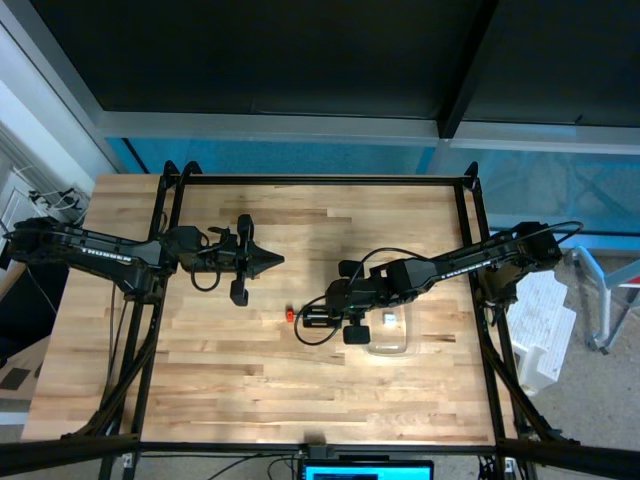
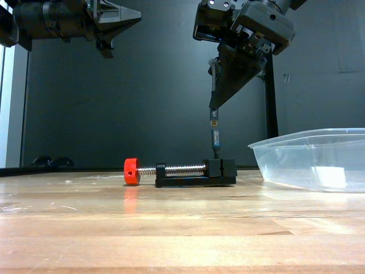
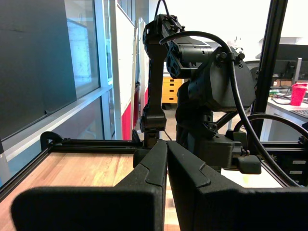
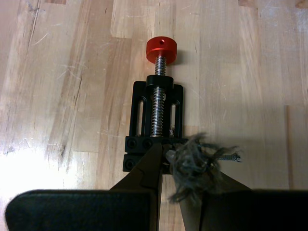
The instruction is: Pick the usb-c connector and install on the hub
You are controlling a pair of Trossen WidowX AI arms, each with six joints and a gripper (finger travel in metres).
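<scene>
Connector: slim usb-c connector [image 2: 214, 117], held upright with the plug end down, its tip just above the hub and not seated.
Hub: small dark stick hub [image 2: 215, 140], standing upright in the vise.
Vise: black screw vise with red knob [image 2: 188, 171], on the pale wooden table [image 2: 171, 228].
Right gripper [image 2: 214, 103]: clamped on the connector, directly over the vise.
Left gripper [image 2: 134, 20]: raised high, well apart, fingers pressed together, holding nothing.
Container: clear plastic tub [image 2: 311, 160], near the vise.
</scene>
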